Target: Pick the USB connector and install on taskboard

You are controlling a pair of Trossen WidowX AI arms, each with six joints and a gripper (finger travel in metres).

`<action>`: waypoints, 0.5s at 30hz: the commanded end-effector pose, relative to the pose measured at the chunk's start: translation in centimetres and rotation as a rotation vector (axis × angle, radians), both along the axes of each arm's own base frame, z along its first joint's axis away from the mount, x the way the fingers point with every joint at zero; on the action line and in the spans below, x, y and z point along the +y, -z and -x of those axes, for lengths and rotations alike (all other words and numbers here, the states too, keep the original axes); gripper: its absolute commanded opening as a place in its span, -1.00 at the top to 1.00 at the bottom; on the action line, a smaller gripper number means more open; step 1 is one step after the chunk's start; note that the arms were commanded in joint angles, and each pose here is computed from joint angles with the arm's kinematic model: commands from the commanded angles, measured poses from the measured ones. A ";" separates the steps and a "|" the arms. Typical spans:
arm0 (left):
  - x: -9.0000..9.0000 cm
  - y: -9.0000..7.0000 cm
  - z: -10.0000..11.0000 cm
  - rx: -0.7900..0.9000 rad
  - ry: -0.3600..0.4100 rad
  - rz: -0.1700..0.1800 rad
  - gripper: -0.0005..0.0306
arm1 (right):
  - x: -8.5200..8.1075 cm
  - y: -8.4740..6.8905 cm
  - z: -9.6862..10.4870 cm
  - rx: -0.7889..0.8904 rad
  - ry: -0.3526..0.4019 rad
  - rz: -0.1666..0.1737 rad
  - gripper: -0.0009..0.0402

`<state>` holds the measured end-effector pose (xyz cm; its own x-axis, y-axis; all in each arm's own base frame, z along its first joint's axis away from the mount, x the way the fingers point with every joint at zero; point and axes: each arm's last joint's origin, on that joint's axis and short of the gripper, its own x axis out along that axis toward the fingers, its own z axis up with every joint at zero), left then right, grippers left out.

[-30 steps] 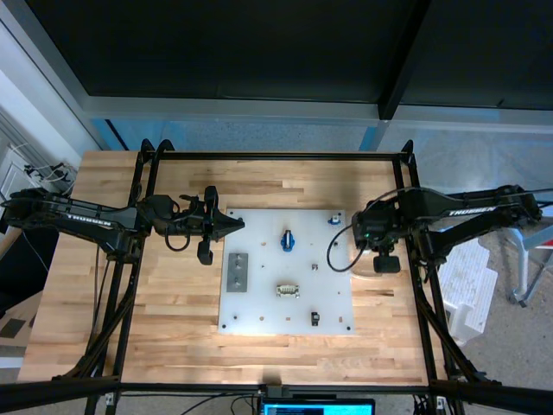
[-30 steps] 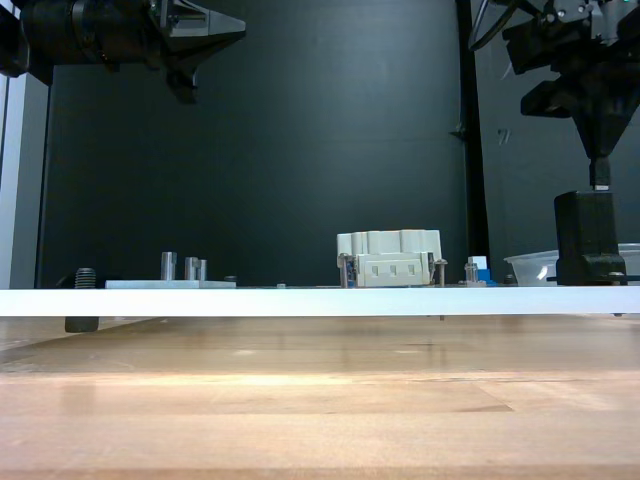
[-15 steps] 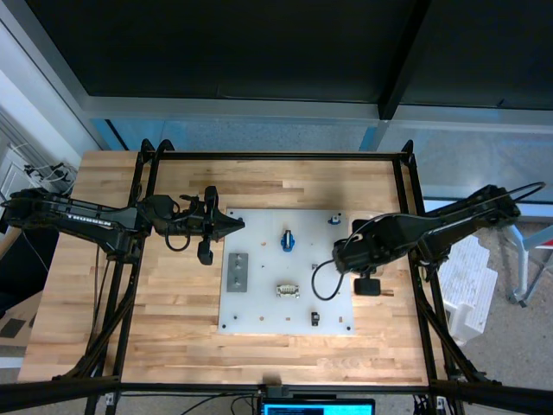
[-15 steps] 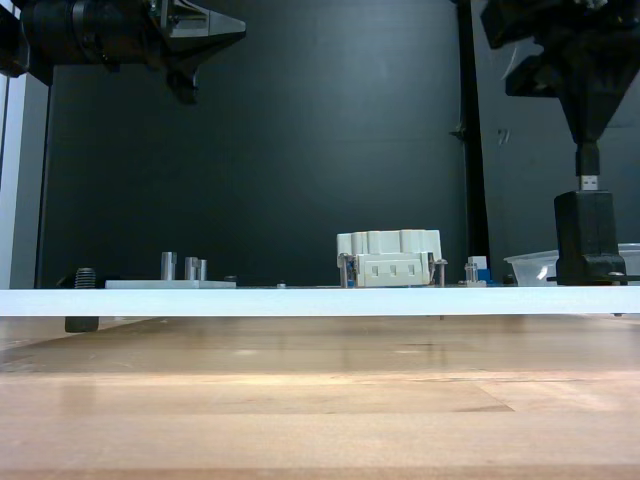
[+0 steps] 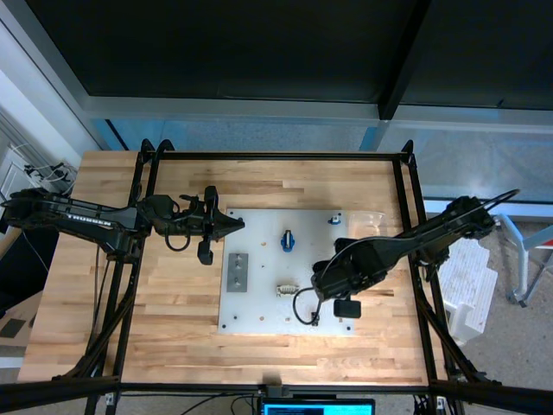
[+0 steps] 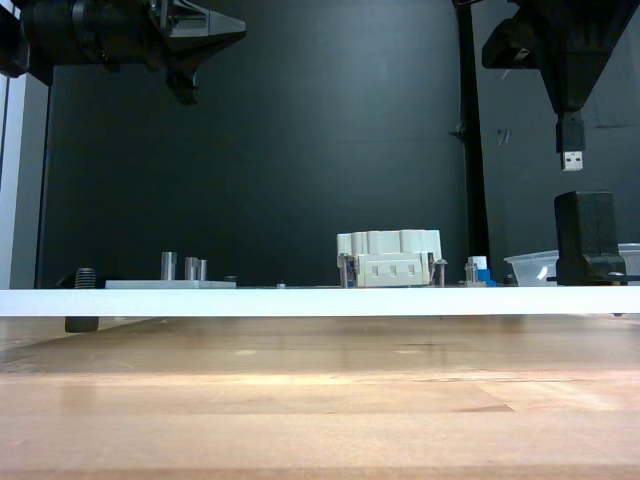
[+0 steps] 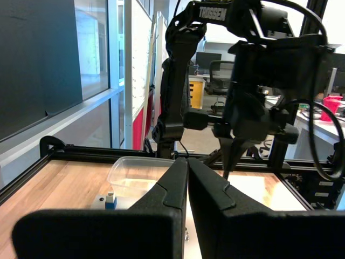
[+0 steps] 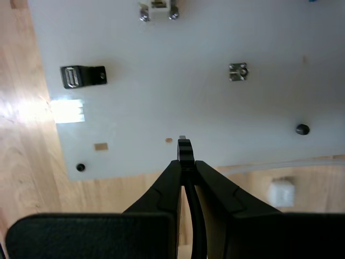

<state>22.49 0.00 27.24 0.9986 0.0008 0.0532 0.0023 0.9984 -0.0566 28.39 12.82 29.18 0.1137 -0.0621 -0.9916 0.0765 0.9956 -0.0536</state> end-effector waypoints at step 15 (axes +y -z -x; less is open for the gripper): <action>0.0 0.0 0.0 -0.001 0.000 0.000 0.97 | 3.9 0.5 -3.0 -0.010 -0.030 -0.030 0.96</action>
<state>22.49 0.00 27.24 0.9986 0.0011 0.0532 0.0019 0.9984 -0.0566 31.25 16.56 28.74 0.1221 -0.0296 -0.9921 0.0508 0.9984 -0.0236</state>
